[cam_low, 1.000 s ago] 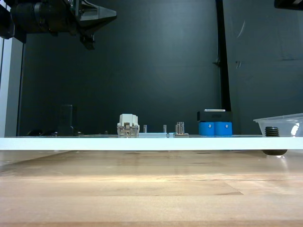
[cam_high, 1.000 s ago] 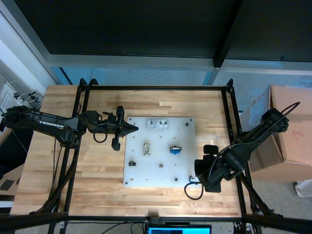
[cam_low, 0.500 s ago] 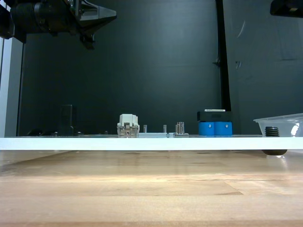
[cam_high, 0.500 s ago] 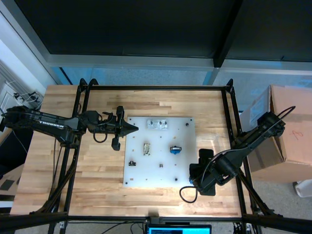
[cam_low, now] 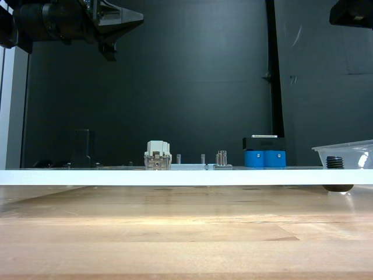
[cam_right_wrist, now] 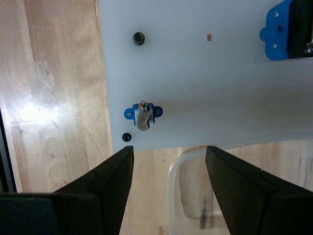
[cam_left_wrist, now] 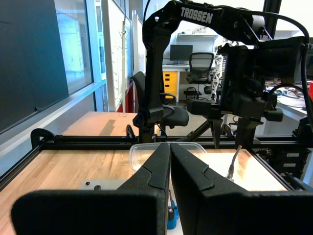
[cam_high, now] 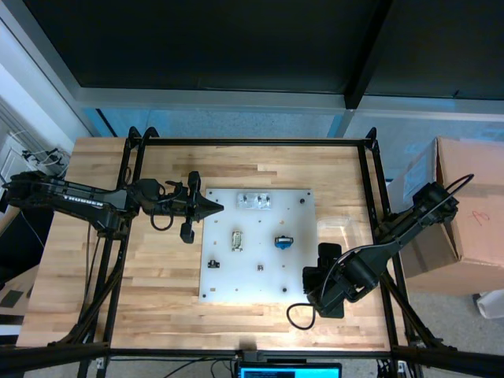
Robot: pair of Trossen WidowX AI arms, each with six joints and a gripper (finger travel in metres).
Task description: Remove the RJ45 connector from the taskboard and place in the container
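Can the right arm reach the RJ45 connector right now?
Probably yes: the right claw hangs open near and above the seated RJ45 connector, nothing between. The left claw, shut, hovers by the taskboard.

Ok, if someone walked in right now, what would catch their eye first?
Probably the right gripper, jaws spread wide, pointing down over the near right corner of the white taskboard, with the RJ45 connector seated in its blue holder beneath and the clear container close by. Then the left gripper, jaws shut, held high above the board's left edge.
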